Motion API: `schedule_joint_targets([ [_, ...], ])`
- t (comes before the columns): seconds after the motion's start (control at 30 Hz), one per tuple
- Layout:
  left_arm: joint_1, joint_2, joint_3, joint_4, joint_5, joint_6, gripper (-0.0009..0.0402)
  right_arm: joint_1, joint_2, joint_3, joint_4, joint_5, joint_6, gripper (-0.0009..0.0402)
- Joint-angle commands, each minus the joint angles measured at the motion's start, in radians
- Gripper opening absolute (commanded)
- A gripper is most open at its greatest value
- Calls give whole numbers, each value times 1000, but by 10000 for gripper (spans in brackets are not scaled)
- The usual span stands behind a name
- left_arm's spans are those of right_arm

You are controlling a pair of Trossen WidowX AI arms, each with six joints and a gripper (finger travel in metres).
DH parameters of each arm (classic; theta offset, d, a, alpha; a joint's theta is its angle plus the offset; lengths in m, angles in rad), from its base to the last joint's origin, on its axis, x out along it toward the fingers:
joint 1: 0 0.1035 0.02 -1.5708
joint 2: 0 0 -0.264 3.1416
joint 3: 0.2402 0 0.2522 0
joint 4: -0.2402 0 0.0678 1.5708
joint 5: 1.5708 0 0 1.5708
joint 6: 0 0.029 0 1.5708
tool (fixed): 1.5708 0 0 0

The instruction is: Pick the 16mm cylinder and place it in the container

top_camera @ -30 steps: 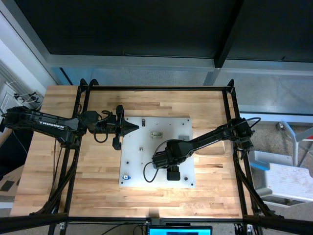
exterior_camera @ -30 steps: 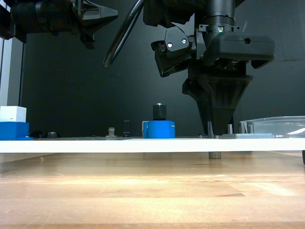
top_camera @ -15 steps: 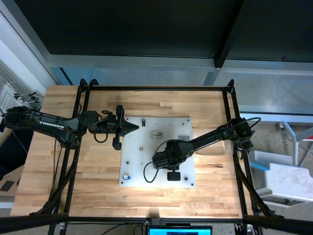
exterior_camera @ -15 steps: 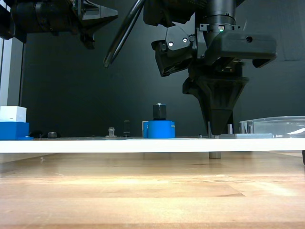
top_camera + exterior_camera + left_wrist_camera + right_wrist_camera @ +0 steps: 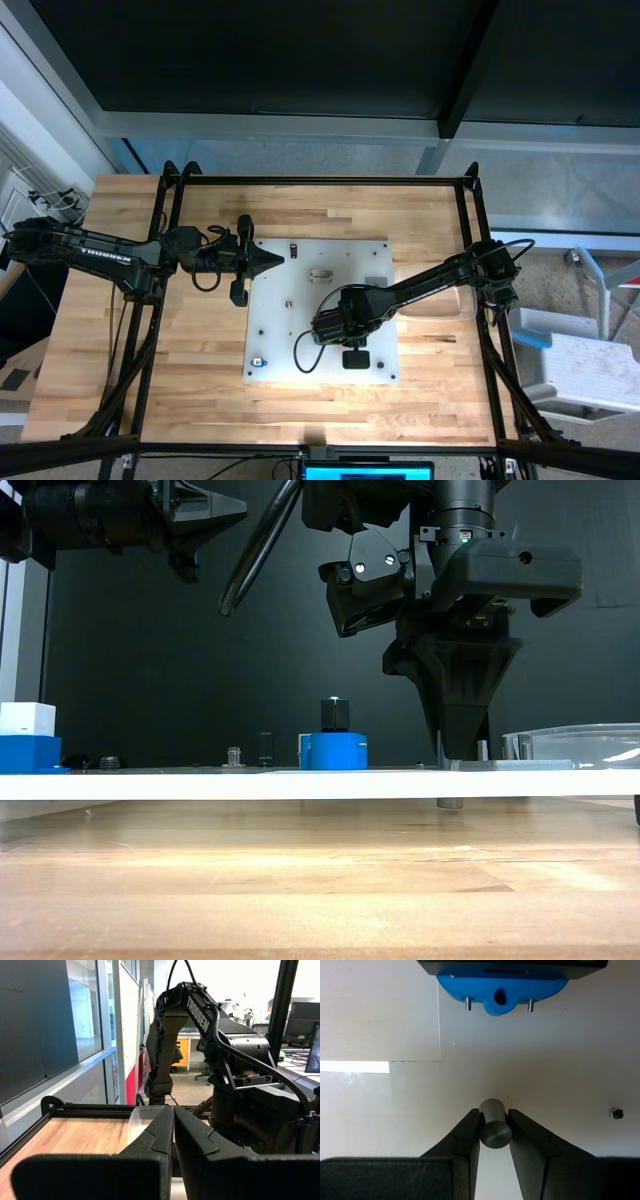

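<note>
High view: even overhead light, mild glare on surface (image 5: pixel 200 380). Low view: dark backdrop, right gripper (image 5: pixel 460 758) silhouetted, foreground blurred. Left gripper (image 5: pixel 174 1115) backlit by windows (image 5: pixel 85 1015). Right wrist view: bright, perhaps overexposed; 16mm cylinder (image 5: pixel 494 1125) sharp.

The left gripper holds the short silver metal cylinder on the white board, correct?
No: the right gripper holds the short silver metal cylinder on the white board, per the right wrist view; the left gripper hangs shut at the board's left edge.

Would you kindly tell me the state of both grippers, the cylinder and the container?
right gripper: shut on the 16mm cylinder, down at the board.
16mm cylinder: upright, clamped between its fingers.
left gripper: shut, empty, parked above the board's left edge.
container: cylinder not in it.
</note>
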Motion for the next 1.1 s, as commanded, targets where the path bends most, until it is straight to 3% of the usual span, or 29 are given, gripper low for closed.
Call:
schedule_joint_targets([
  [0.03, 0, 0, 0, 0, 0, 0, 0, 0, -8, 0, -5, 3, -2, 7],
  [0.83, 0, 0, 0, 0, 0, 0, 0, -3, -172, 0, -70, 5, -2, 7],
  [0.9, 0, 0, 0, 0, 0, 0, 0, -5, -189, 0, -85, 11, -2, 7],
  [1.0, 0, 0, 0, 0, 0, 0, 0, -10, -223, -6, -103, 57, -2, 7],
  [1.1, 0, 0, 0, 0, 0, 0, 0, -19, -272, -45, -99, 57, -1, 7],
])
